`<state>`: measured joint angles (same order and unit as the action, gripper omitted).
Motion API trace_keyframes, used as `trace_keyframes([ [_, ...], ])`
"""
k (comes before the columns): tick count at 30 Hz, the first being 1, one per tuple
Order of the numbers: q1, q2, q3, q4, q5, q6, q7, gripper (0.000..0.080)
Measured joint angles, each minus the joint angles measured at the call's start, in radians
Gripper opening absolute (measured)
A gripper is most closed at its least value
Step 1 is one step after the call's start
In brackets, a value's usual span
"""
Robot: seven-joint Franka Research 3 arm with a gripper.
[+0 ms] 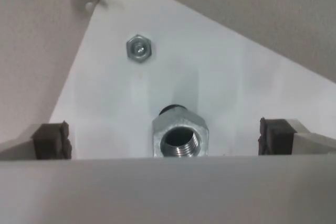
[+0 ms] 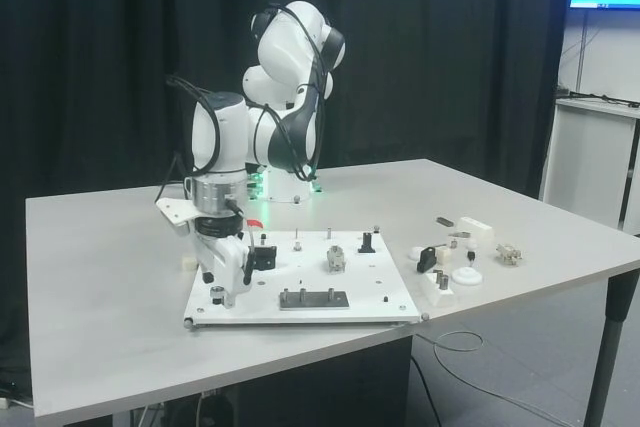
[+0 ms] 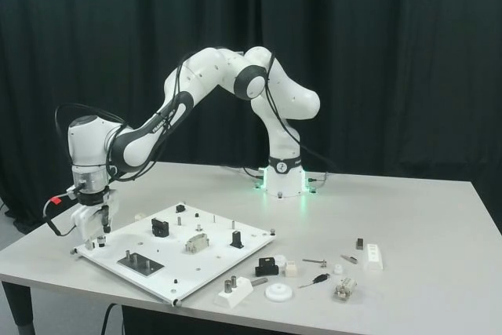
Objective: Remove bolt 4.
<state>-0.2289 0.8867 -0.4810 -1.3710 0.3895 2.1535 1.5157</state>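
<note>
A grey hex-headed bolt [image 1: 180, 137] with a hollow threaded top stands upright near a corner of the white board [image 1: 236, 87]. My gripper [image 1: 163, 139] is open, hanging just above the bolt, with one black pad [image 1: 51, 140] on each side and neither touching it. The first room view shows the gripper [image 2: 224, 280] over the bolt [image 2: 217, 295] at the board's [image 2: 370, 292] near left corner. From the second room view the gripper [image 3: 97, 225] points straight down above the bolt [image 3: 100, 241] at the left corner of the board [image 3: 212, 272].
A small hex nut [image 1: 139, 48] sits on the board beyond the bolt. A black block [image 2: 264, 257] and a grey plate with two pegs [image 2: 313, 298] stand close by. Loose small parts [image 2: 460, 252] lie on the grey table [image 2: 100, 277] right of the board.
</note>
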Motion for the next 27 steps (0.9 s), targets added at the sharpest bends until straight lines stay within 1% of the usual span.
trace_keyframes([
  [27,0.002,0.0,0.0,-0.021,0.019,0.017,-0.018,0.08],
])
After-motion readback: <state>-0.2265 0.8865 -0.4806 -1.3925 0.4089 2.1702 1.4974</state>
